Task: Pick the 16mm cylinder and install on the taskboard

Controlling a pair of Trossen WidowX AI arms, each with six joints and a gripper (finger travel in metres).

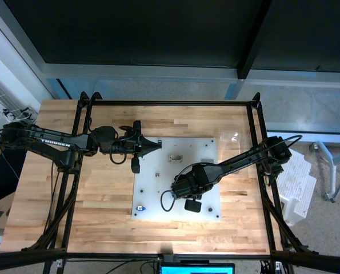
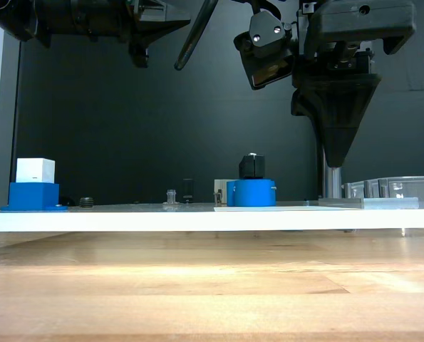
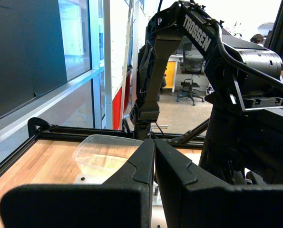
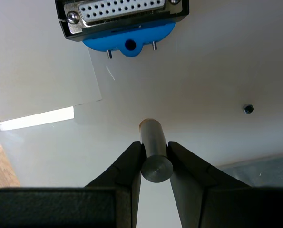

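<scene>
**A:** Starting at the left, what is the left gripper doing?

**B:** The left gripper [image 1: 157, 142] hangs left of centre in the high view, at the taskboard's [image 1: 207, 149] upper-left edge. Its black fingers are pressed flat together with nothing between them.

**A:** And the board itself?

**B:** It is a flat, matte white plate lying on the pale, plank-grained wooden tabletop [image 1: 101, 222]. The right wrist view shows a D-sub connector [image 4: 127, 19] on it, with a metal shell, rows of pin holes and a blue plastic base.

**A:** Where is the 16mm cylinder?

**B:** The 16mm cylinder [image 4: 153, 156] is pinched in the right gripper [image 4: 154, 145]. In the low view it stands upright, right of centre, pointing down at the board. I cannot tell whether its lower end touches the board.

**A:** How will it handle?

**B:** It looks like a solid, smooth, silver-grey round peg. I judge it stiff, dense for its size, and slippery against hard fingers. The best hold is probably across the round side near the upper end. That leaves the lower end free to enter its seat.
</scene>
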